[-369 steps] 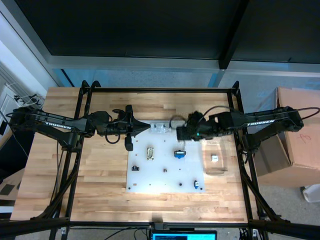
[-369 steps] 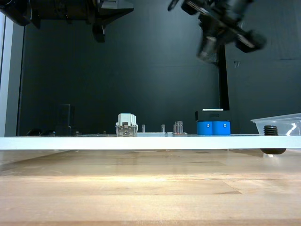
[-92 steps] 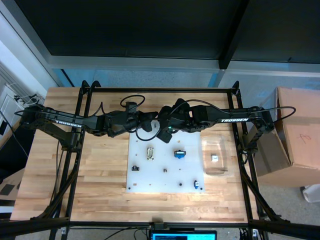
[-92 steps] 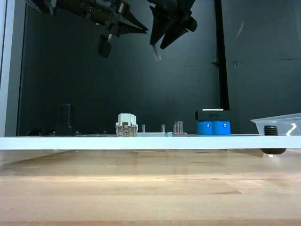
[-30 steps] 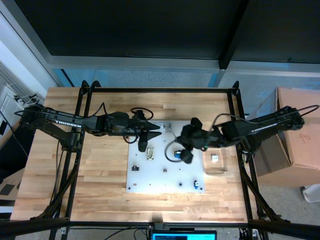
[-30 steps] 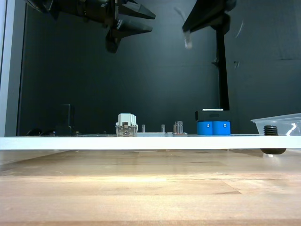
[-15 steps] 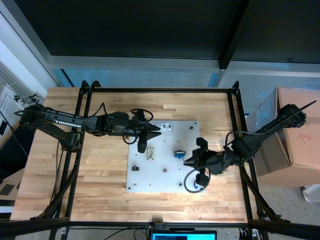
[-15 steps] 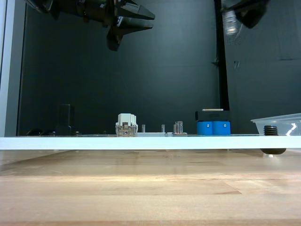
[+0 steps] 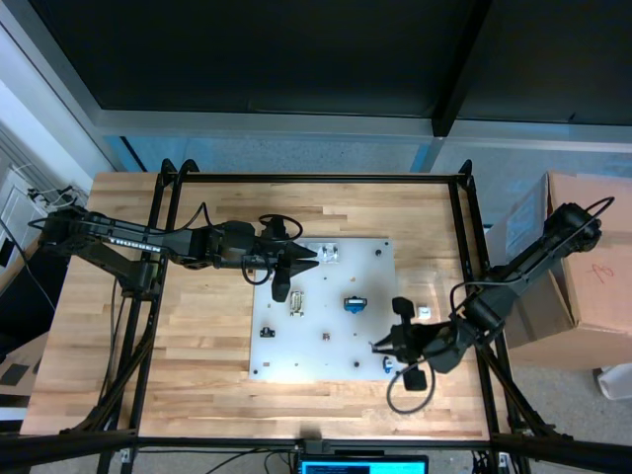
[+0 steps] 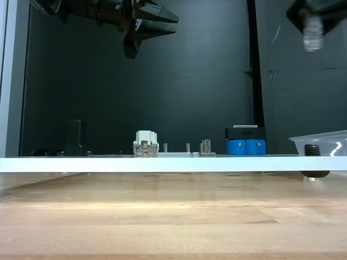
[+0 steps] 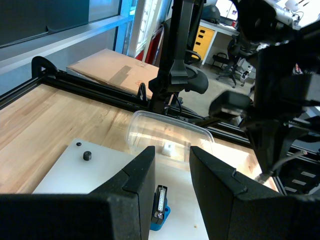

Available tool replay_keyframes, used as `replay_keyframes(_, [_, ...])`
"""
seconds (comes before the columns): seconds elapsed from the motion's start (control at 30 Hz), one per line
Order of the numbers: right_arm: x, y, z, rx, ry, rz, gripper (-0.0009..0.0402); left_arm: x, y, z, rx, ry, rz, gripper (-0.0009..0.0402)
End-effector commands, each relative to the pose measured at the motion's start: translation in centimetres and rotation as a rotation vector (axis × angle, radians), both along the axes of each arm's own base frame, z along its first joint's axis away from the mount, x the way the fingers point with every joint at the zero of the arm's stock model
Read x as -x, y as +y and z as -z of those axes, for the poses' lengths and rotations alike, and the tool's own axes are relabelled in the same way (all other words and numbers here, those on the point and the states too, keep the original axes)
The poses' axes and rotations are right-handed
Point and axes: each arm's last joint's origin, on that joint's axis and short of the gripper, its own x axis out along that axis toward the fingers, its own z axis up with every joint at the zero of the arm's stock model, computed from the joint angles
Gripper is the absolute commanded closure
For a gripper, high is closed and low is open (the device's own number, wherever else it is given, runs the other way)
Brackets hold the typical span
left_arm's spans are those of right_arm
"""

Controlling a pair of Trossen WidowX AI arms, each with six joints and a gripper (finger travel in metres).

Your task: Pick the RJ45 connector and install on the taskboard

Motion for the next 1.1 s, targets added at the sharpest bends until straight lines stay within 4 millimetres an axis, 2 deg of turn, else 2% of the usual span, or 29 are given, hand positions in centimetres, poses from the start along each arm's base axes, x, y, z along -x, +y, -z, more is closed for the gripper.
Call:
replay_keyframes(0.03, [0.6,0.6,0.8,-0.004,-0.021,-0.021,0.0393,0.0,0.0,0.0,0.000,0.001,0.000,0.0303])
replay_keyframes(0.47, [3.0,1.9,3.7,-0.024,-0.015,-0.083,0.0393,0.0,0.0,0.0,0.000,0.001,0.000,0.0303])
replay_keyframes(0.87, [4.2,1.1,5.8,-0.019,-0.005,-0.071,0.0393,0.0,0.0,0.0,0.000,0.001,0.000,0.0303])
replay_keyframes(1.1, [4.3,0.9,6.2,-0.013,-0.001,-0.072,0.0393,0.0,0.0,0.0,0.000,0.001,0.000,0.0303])
